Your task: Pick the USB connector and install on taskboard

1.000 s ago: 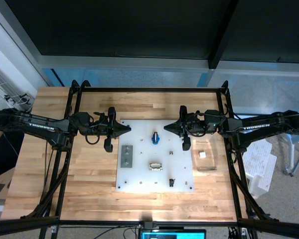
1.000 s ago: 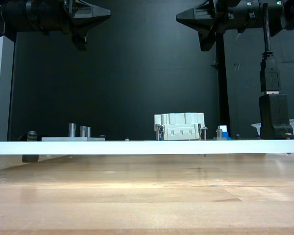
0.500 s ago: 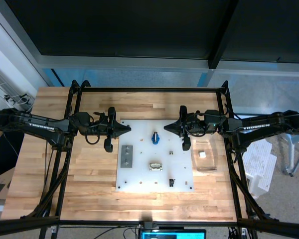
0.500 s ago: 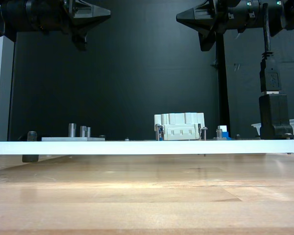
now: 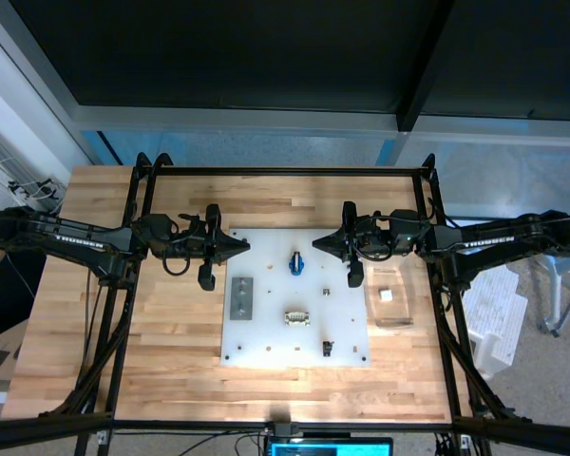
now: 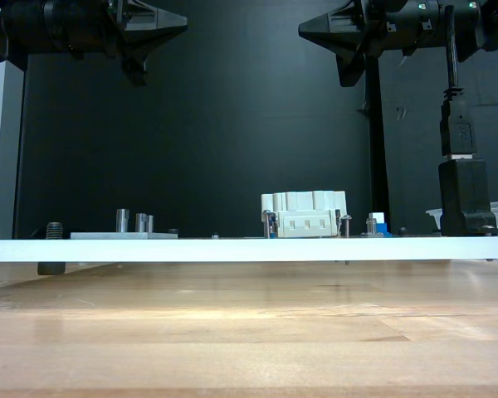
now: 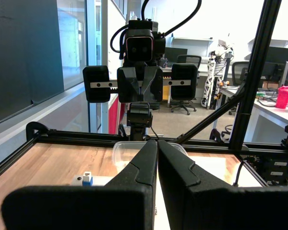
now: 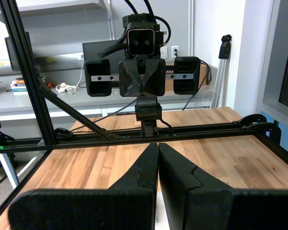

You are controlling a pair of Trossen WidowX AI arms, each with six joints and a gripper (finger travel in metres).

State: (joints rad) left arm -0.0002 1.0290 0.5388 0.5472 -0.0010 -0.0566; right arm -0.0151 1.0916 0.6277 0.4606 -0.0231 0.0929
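Wooden table [image 5: 171, 323], high view: we see it carrying the white taskboard [image 5: 266, 332] at its middle. A clear tray [image 5: 391, 319] with a white cube [image 5: 387, 295] sits just right of the board.
USB connector [image 5: 328, 348], high view: a small dark piece on the taskboard's near right part, well apart from both arms.
Left end effector [image 5: 245, 245], high view: over the taskboard's far left corner, pointing right.
Right end effector [image 5: 317, 243], high view: over the board's far edge, pointing left.
USB connector, low view: upright on top of a black socket [image 6: 466, 199] at the right, with a thin cable rising from it.
Arms, low view: both hang high above the board.
Left end effector, left wrist view: its fingers [image 7: 139, 167] are pressed together, and we see nothing between them.
Right end effector, right wrist view: its fingers [image 8: 182, 177] are likewise together and empty.
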